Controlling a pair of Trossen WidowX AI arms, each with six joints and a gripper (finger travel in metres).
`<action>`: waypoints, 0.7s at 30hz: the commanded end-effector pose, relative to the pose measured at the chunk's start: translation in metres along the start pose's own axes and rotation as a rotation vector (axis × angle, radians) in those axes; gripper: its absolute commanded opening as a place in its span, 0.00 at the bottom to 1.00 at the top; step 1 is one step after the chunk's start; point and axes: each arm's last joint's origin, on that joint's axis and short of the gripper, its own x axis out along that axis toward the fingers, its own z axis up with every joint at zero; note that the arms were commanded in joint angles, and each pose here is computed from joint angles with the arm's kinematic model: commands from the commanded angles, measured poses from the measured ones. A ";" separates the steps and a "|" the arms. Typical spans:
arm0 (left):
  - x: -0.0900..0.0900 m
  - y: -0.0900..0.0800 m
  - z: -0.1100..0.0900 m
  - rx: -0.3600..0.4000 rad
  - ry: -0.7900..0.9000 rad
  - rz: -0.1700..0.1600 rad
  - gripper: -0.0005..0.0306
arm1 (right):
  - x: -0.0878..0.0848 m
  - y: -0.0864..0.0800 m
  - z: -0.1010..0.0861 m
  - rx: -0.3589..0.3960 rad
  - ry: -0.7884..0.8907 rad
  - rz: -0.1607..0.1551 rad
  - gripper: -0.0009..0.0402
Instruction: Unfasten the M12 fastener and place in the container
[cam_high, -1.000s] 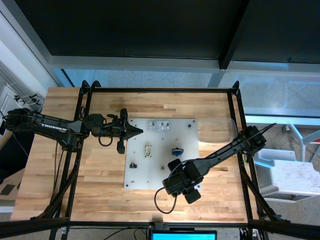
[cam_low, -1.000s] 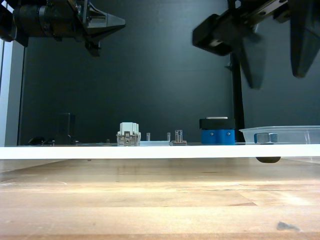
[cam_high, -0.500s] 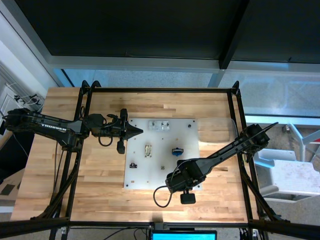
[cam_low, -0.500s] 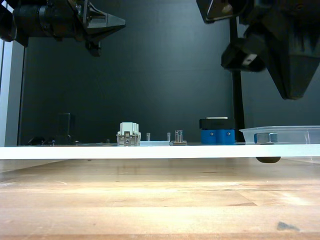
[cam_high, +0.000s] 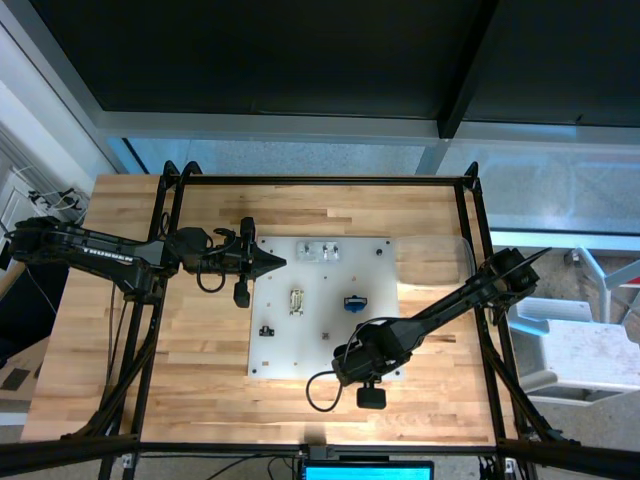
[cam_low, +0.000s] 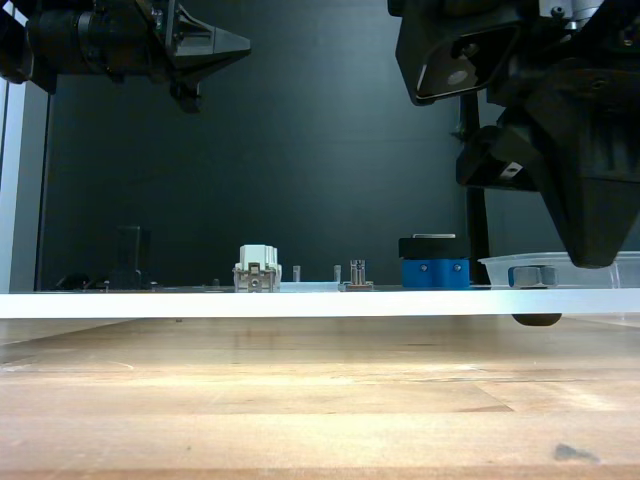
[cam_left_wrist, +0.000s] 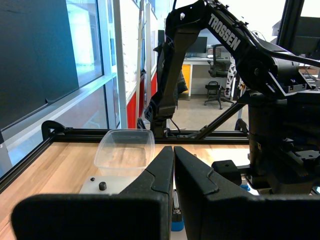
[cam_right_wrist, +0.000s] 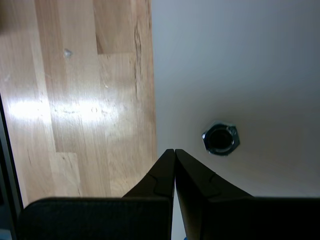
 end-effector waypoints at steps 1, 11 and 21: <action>0.000 0.000 0.000 0.000 0.000 0.000 0.02 | 0.001 -0.001 0.001 0.003 -0.002 -0.007 0.02; 0.000 0.000 0.000 0.000 0.000 0.000 0.02 | 0.002 -0.004 0.000 0.013 -0.007 -0.030 0.02; 0.000 0.000 0.000 0.000 0.000 0.000 0.02 | 0.005 -0.006 -0.003 0.029 0.002 -0.040 0.02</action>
